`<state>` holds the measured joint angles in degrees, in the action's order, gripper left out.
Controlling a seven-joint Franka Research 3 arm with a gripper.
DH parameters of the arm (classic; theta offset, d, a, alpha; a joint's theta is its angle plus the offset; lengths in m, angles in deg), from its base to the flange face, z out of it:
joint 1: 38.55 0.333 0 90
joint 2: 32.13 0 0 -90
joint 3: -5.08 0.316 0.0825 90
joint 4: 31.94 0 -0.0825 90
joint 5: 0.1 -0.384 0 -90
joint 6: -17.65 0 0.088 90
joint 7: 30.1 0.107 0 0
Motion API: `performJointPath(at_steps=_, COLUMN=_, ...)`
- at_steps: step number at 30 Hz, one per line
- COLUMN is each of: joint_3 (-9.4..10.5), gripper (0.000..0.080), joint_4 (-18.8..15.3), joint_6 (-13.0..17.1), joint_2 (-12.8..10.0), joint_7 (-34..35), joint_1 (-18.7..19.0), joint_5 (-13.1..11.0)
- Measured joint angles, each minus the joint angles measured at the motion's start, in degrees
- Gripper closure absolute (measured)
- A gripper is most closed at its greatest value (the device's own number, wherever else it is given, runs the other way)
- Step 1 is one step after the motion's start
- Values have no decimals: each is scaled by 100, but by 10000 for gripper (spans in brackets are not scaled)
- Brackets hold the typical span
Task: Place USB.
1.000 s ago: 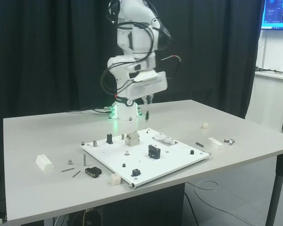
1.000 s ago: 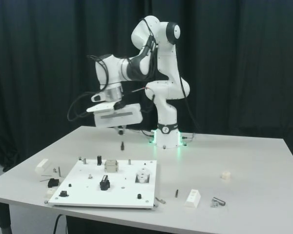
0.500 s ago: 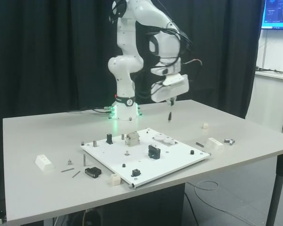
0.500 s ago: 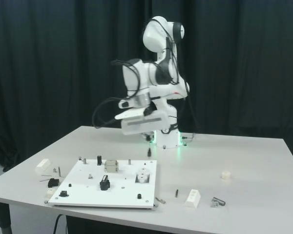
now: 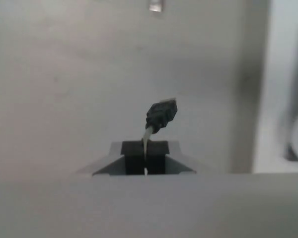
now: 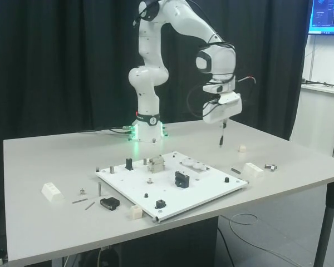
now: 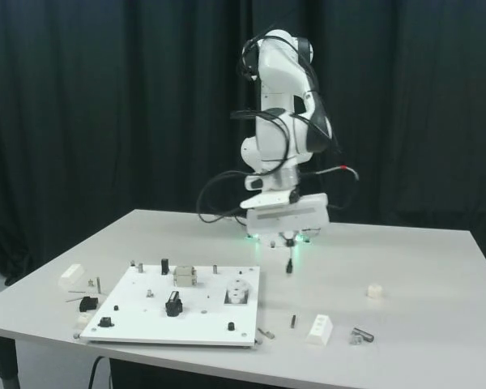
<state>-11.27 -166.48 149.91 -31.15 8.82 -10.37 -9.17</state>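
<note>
One thing matters here — the USB hangs straight down from the gripper, long axis roughly vertical, plug end lowest. We see the gripper closed tight on its thin stem in the wrist view. In the first room view the USB sits in the air right of centre, above bare grey bench, with the white board lower and to the left. We'd guess the drop spot is nearby — plenty of open room below, and only small parts near the right edge of the bench.
</note>
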Motion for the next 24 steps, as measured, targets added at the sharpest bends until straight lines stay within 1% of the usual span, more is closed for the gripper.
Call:
performJointPath(at_steps=5, joint_3=200, gripper=797, joint_4=-14, joint_6=238, joint_2=-152, joint_7=307, joint_1=122, joint_5=-3)
performJointPath(at_steps=10, joint_3=352, gripper=797, joint_4=-14, joint_6=438, joint_2=-303, joint_7=541, joint_1=204, joint_5=-5)
performJointPath(at_steps=15, joint_3=432, gripper=797, joint_4=-12, joint_6=624, joint_2=-425, joint_7=782, joint_1=294, joint_5=-35)
performJointPath(at_steps=21, joint_3=508, gripper=797, joint_4=-7, joint_6=829, joint_2=-529, joint_7=874, joint_1=367, joint_5=-55)
performJointPath(at_steps=22, joint_3=511, gripper=259, joint_4=-5, joint_6=848, joint_2=-540, joint_7=887, joint_1=382, joint_5=-61)
performJointPath(at_steps=24, joint_3=520, gripper=259, joint_4=1, joint_6=887, joint_2=-561, joint_7=914, joint_1=405, joint_5=-70)
